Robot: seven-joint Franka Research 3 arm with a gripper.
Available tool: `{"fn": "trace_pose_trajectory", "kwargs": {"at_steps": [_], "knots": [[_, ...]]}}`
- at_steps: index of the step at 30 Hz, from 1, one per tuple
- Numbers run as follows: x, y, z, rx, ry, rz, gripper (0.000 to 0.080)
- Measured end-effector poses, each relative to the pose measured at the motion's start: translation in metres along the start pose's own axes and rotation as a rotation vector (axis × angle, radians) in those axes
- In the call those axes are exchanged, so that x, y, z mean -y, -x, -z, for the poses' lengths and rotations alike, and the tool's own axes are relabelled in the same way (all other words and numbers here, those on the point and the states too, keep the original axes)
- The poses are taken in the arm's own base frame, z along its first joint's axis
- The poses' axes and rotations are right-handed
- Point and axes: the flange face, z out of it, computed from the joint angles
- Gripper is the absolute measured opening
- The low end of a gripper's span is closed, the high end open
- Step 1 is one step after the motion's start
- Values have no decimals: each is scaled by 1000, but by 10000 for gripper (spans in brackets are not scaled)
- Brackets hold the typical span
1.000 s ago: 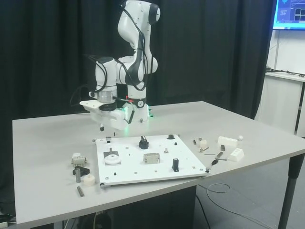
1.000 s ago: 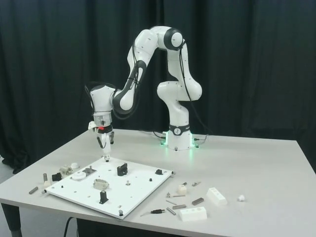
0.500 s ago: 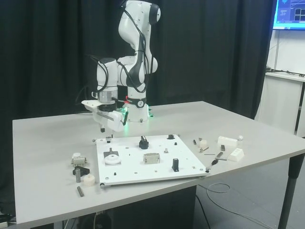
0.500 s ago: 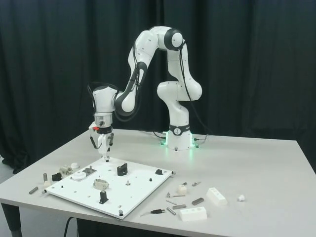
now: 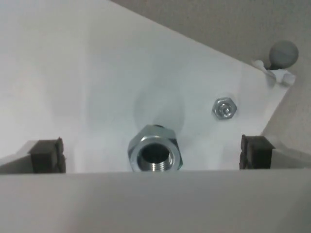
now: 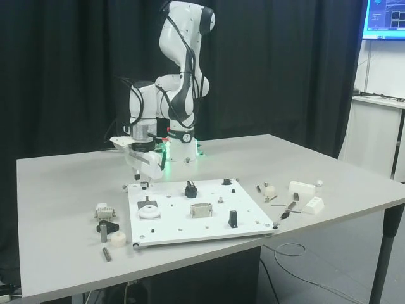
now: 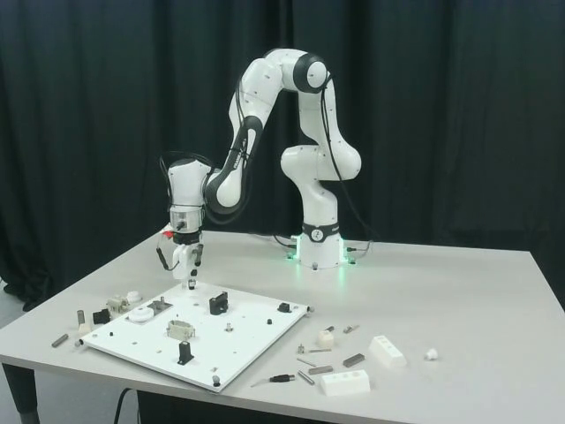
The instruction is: Remove bolt 4.
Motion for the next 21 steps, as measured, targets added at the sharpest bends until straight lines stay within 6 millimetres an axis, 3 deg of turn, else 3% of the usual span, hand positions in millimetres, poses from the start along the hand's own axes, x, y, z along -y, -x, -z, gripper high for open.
{"fn": "trace_pose_trajectory", "kwargs": {"at_steps": [21], "knots": [[-1,1,-8,-6,4,-17,800]]}}
